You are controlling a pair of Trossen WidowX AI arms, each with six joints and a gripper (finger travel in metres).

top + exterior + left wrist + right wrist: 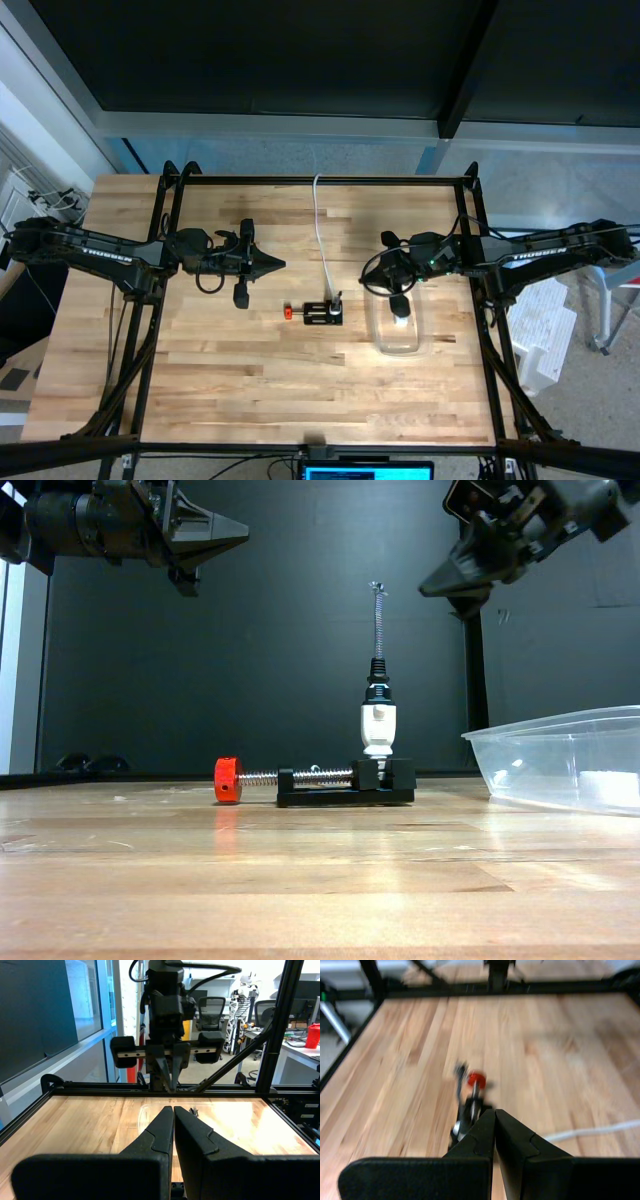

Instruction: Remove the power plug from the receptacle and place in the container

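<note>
With right gripper [494, 1111] closed on nothing over the container [540, 765] and left gripper [173, 1108] likewise closed, high and well apart, take the power plug [377, 680], upright in the receptacle [378, 728] below and ahead of it, by the stiff black body, probably light but snug, not by the thin cord.

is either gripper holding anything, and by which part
Nothing is held. The left gripper and right gripper are both shut and empty, raised above the table; the power plug sits in the receptacle.

The low view's edge crops the container [560, 765], and the right end effector [494, 1111] partly hides the blurred clamp [471, 1108].
</note>
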